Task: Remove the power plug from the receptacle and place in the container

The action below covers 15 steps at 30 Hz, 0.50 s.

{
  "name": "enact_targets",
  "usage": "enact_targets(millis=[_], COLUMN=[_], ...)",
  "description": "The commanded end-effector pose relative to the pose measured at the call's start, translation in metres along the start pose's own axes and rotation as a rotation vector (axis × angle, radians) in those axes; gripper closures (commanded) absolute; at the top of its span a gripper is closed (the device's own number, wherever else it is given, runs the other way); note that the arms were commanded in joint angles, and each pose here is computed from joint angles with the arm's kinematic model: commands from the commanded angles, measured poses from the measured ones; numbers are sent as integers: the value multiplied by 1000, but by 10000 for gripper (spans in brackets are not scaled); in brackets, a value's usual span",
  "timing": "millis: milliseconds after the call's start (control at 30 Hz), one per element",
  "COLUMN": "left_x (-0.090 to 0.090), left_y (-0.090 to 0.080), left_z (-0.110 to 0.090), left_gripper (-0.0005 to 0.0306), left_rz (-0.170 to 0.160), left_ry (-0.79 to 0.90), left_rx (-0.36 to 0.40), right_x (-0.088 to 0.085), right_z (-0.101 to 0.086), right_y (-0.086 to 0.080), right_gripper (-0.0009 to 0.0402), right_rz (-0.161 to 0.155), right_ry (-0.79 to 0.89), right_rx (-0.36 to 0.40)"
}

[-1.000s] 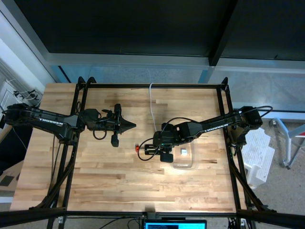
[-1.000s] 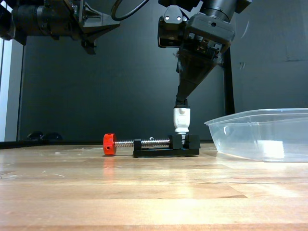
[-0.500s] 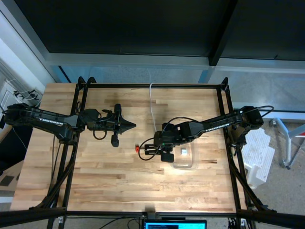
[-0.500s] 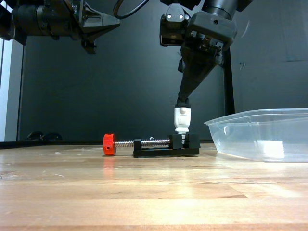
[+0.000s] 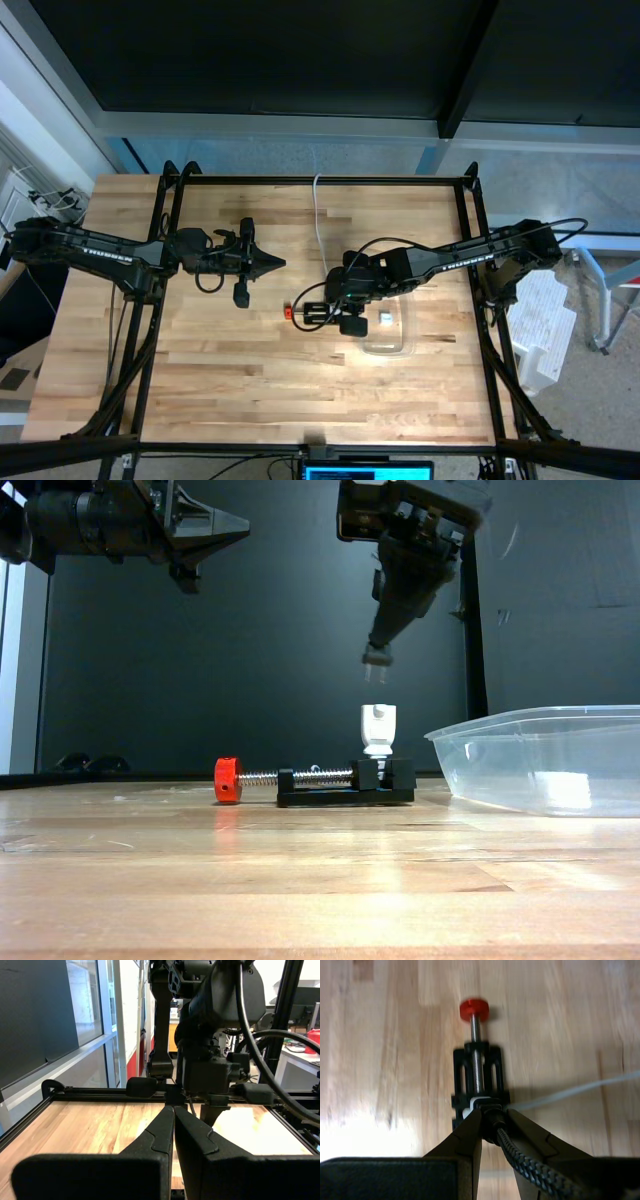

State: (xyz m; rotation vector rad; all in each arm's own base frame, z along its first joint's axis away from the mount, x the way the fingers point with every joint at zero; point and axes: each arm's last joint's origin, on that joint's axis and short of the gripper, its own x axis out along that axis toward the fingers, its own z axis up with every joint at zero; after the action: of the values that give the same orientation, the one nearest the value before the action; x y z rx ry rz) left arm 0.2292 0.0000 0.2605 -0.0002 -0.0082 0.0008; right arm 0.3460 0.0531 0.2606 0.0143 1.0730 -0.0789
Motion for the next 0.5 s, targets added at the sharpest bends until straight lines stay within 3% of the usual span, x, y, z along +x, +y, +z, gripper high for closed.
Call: enact_targets(millis=[33, 267, 500], left_x=[0, 0, 0], left_y=[0, 0, 0], left_z=[0, 0, 0], left_gripper=[300, 300, 300], left_rz=[0, 0, 0], left_ry=[1, 2, 0], left_rx=[0, 0, 0], right_x=[-2, -7, -16], right_z=[0, -9, -38], right_y=[0, -2, -6], right_gripper=[393, 393, 393], right_rz=[3, -16, -24], right_ry=[3, 41, 64], right_rx=[-2, -7, -11])
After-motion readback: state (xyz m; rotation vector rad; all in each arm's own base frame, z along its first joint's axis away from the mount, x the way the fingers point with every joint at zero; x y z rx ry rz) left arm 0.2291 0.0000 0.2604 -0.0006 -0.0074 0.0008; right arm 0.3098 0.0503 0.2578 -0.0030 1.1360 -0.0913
